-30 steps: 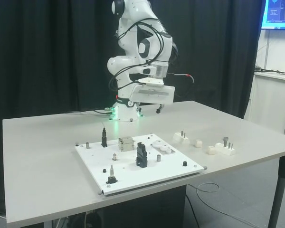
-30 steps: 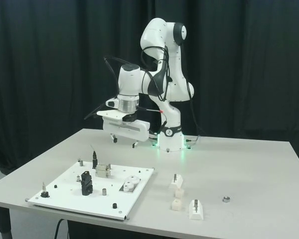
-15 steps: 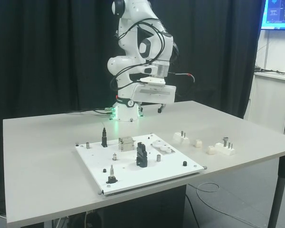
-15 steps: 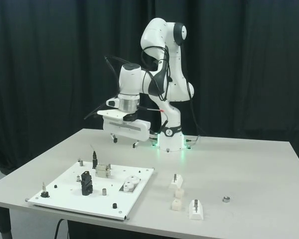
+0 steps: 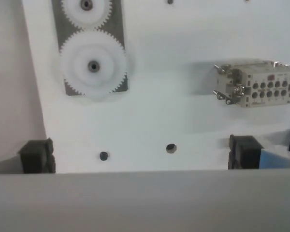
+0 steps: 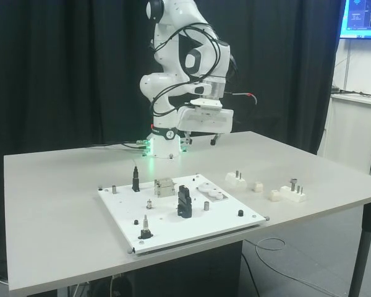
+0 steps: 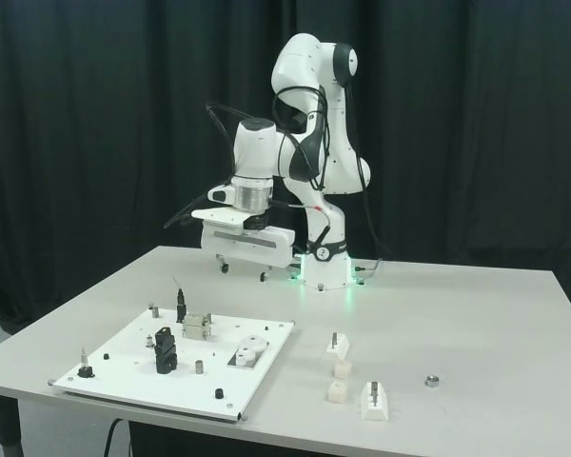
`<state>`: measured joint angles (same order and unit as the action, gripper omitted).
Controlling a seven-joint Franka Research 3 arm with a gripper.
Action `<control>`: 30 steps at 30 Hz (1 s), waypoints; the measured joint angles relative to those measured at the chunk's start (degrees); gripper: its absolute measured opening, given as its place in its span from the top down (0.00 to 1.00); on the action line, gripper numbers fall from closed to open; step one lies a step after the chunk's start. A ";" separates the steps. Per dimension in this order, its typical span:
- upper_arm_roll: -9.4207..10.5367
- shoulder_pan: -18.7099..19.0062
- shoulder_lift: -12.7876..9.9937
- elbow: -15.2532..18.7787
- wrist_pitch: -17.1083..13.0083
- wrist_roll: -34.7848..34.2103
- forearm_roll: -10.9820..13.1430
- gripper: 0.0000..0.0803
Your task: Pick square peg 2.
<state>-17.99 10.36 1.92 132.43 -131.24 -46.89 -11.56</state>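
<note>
Small grey pegs stand in white holders [image 6: 236, 180] [image 6: 289, 194] on the table beside the white board [image 6: 219, 218]; I cannot tell which one is square peg 2. The second room view shows the same holders [image 7: 336, 348] [image 7: 374, 401]. My gripper [image 6: 201, 141] [image 7: 244, 272] hangs high above the board's far edge, well away from the holders. It is open wide, with nothing between its black fingertips [image 5: 37, 155]. In the wrist view the gripper [image 5: 140, 154] looks down on the board [image 5: 183, 121].
On the board stand a black clamp block [image 6: 184, 201], a grey connector [image 5: 255, 83], two white gears [image 5: 93, 65] and several short posts. A loose white block [image 6: 258, 185] lies between the holders. A small ring [image 7: 432, 382] lies near the table's front.
The gripper has moved sideways along the board's far edge, toward the side with the peg holders, and has risen slightly. It stays open and nothing on the table has moved.
</note>
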 joint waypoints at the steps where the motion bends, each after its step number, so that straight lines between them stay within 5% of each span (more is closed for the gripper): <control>1: 0.13 0.00 0.02 -0.03 0.01 0.05 0.01 0.00; 15: 2.47 0.04 0.27 -0.60 1.04 1.41 0.77 0.00; 30: 6.25 1.29 0.21 1.32 2.88 1.40 7.54 0.00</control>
<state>-11.74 11.65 2.13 133.75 -128.35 -45.49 -4.02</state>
